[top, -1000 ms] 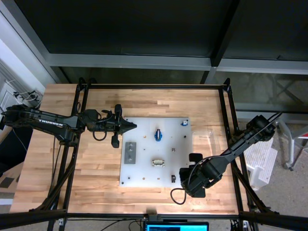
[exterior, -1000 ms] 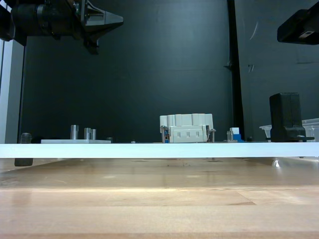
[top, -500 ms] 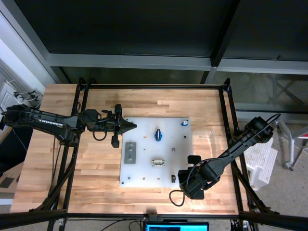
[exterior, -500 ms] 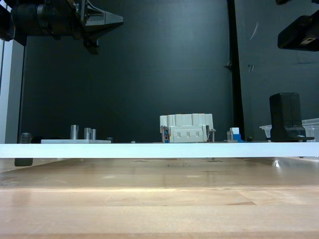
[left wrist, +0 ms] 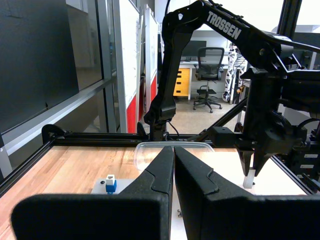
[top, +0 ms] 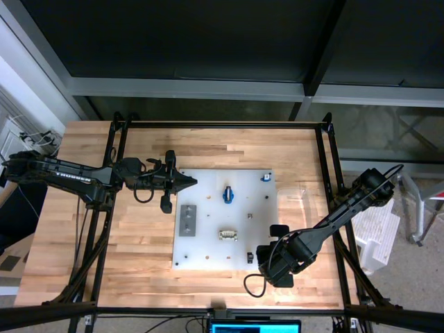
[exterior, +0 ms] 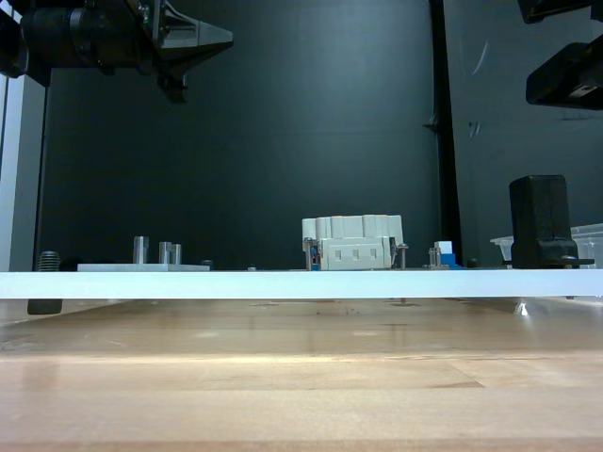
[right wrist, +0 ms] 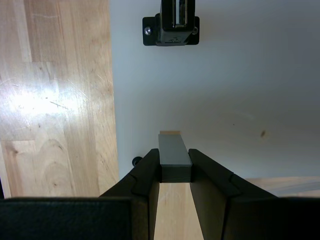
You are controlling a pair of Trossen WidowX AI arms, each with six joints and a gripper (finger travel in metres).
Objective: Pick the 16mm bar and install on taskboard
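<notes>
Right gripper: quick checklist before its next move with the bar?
1. Grip: the right gripper is shut on the 16mm bar, and the bar is held straight. Ok.
2. Position: the bar is over the taskboard, close to its edge beside the wooden table. Ok.
3. Target hole lined up with the bar: none is visible under it. Cannot tell.
4. Clearance: the small black square part is apart from the gripper. Ok.
5. Other arm: the left gripper is shut and empty, high near the board's far left corner, away from the right arm. Ok.
</notes>
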